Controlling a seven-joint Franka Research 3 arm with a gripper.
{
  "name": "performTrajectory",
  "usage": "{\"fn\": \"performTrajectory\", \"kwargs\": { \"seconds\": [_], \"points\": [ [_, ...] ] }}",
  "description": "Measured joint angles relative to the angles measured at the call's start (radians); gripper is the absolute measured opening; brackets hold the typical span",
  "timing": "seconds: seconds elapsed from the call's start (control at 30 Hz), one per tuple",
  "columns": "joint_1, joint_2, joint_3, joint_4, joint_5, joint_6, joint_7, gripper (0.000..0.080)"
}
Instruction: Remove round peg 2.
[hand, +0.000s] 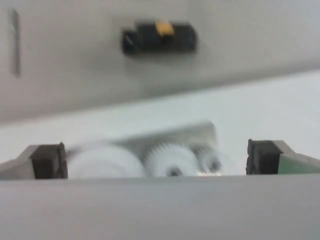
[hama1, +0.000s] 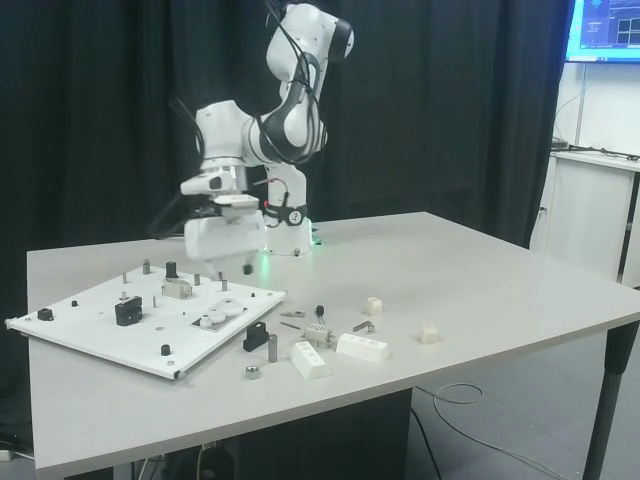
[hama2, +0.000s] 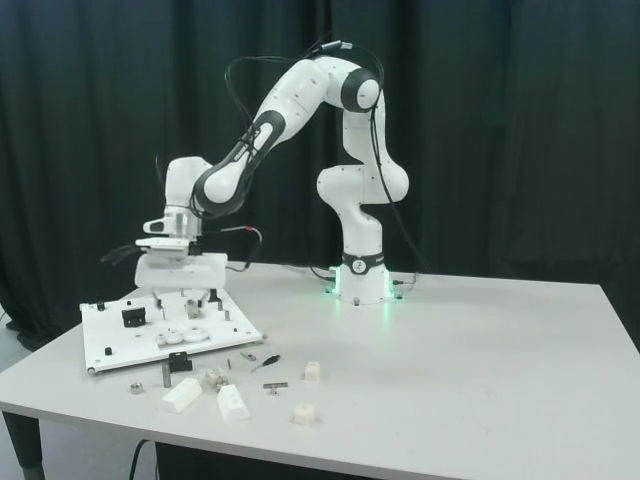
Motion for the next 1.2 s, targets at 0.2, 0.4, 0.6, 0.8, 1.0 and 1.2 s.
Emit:
{"fn": "performTrajectory", "kwargs": {
  "seconds": [0.2,0.4,0.6,0.8,1.0,1.2],
  "points": [
    [0.0,-0.004,-0.075,0.017,-0.114,-0.023,-0.001,0.08],
    [-0.001,-0.007,-0.161,0.044,-0.243,-0.078,-0.037,0.08],
    [-0.003,-0.008,-0.25,0.068,-0.339,-0.139,-0.122,0.08],
    [-0.011,-0.008,-0.334,0.077,-0.388,-0.18,-0.221,0.08],
    [-0.038,-0.008,-0.397,0.076,-0.392,-0.2,-0.348,0.08],
    [-0.094,-0.01,-0.422,0.07,-0.388,-0.223,-0.485,0.08]
  ]
}}
